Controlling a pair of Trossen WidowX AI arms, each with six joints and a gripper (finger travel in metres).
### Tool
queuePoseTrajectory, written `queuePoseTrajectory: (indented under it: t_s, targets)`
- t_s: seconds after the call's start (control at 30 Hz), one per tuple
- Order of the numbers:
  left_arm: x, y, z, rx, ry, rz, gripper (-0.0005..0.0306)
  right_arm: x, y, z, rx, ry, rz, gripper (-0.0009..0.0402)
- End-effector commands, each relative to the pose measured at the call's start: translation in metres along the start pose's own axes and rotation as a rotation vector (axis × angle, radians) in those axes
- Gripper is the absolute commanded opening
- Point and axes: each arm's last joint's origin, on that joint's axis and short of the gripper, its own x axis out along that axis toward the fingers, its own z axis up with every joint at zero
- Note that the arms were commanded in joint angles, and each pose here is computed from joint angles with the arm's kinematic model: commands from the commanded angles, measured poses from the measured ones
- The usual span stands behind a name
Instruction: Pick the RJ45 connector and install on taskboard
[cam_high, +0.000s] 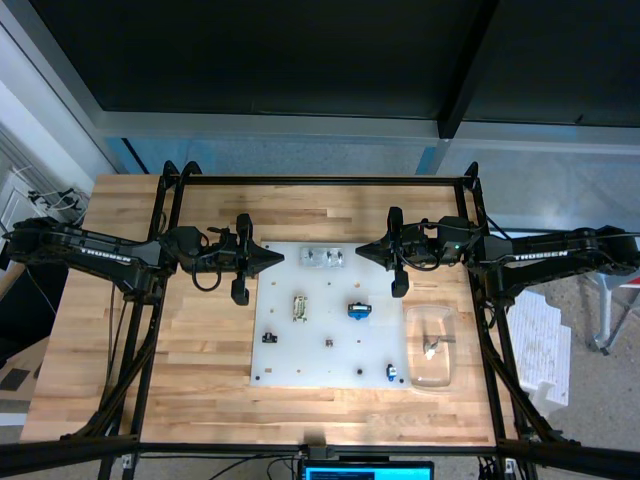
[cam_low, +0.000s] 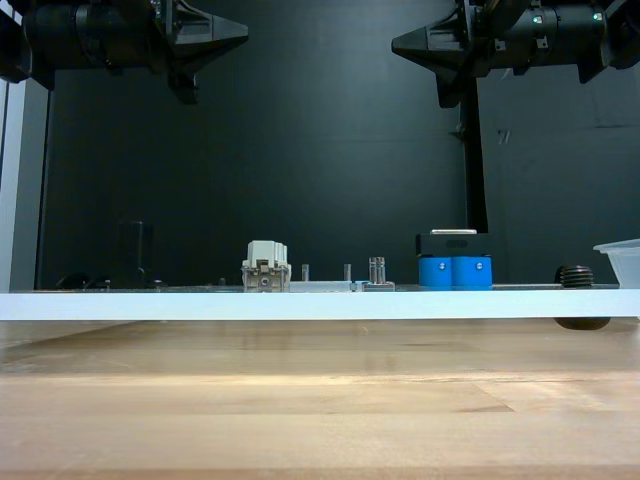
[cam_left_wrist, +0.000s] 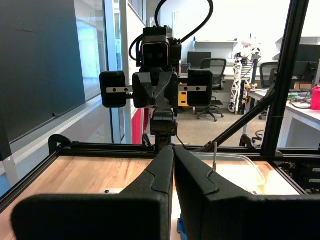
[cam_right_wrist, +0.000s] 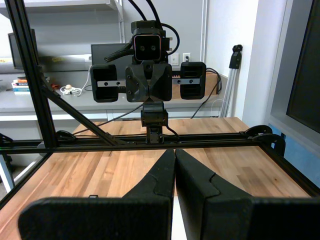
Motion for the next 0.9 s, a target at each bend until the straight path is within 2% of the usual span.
queuePoseTrajectory:
  t_s: [0.03, 0.57, 0.6, 0.67, 0.7, 0.9]
  targets:
    - [0.0001, 0.0001, -0.0001, 0.000, 0.000, 0.000, 0.0000, 0.0001, 0.0001, 0.0000, 0.000, 0.000, 0.000, 0.0000]
    - [0.0001, 0.0000, 0.0000, 0.000, 0.000, 0.000, 0.0000, 0.0000, 0.0003, 0.0000, 0.012, 0.000, 0.003, 0.0000]
    - [0.0001, 0.0000, -0.0001, 0.000, 0.000, 0.000, 0.0000, -0.0001, 0.0005, -0.0001, 0.012, 0.003, 0.006, 0.0000]
    - [0.0001, 0.0001, -0.0001, 0.000, 0.000, 0.000, 0.0000, -0.0009, 0.0020, 0.0002, 0.009, 0.006, 0.053, 0.0000]
    - [0.0001, 0.0000, 0.0000, 0.000, 0.000, 0.000, 0.0000, -0.0011, 0.0022, 0.0005, 0.010, 0.005, 0.059, 0.0000]
    - [0.0001, 0.0000, -0.0001, 0.000, 0.000, 0.000, 0.0000, -0.0080, 0.0029, 0.0093, 0.024, 0.069, 0.051, 0.0000]
